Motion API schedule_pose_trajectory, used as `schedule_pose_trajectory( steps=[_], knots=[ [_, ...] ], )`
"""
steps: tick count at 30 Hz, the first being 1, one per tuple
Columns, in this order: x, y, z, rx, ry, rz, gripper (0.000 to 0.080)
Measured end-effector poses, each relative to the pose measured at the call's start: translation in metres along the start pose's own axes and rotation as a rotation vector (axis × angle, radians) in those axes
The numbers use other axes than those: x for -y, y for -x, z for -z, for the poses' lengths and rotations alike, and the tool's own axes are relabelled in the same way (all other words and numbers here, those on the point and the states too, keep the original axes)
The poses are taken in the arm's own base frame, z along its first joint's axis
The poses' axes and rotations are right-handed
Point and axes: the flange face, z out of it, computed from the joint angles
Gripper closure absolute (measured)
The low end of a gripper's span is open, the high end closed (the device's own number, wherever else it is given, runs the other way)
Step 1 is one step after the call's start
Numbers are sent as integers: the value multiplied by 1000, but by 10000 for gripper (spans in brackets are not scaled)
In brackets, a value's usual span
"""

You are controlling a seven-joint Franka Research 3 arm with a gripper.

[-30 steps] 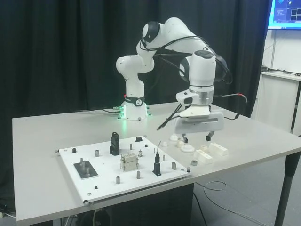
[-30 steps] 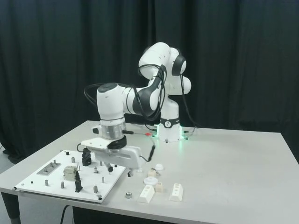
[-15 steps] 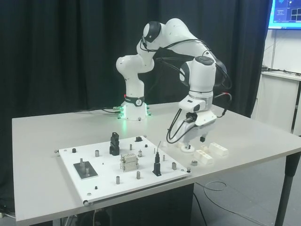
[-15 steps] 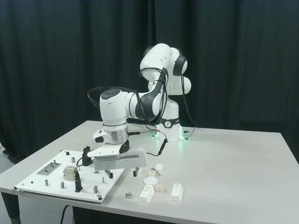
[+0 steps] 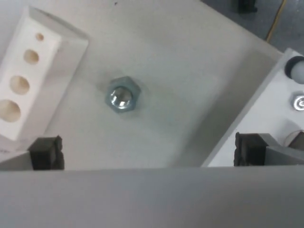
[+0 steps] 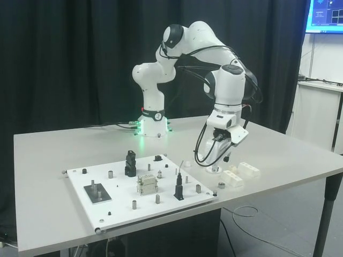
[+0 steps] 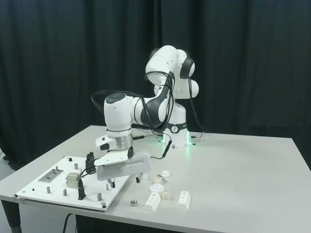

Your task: Pick bolt 4.

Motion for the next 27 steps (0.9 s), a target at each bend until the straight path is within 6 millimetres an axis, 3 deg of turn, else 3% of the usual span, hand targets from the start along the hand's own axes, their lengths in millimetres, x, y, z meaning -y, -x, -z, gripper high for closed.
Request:
schedule_pose_trajectory(
  steps=[14, 27],
  knots=[
    [-8, 3, -15, -20, 6, -15, 3],
    [-1, 8, -37, -65, 20, 30, 3]
  ],
)
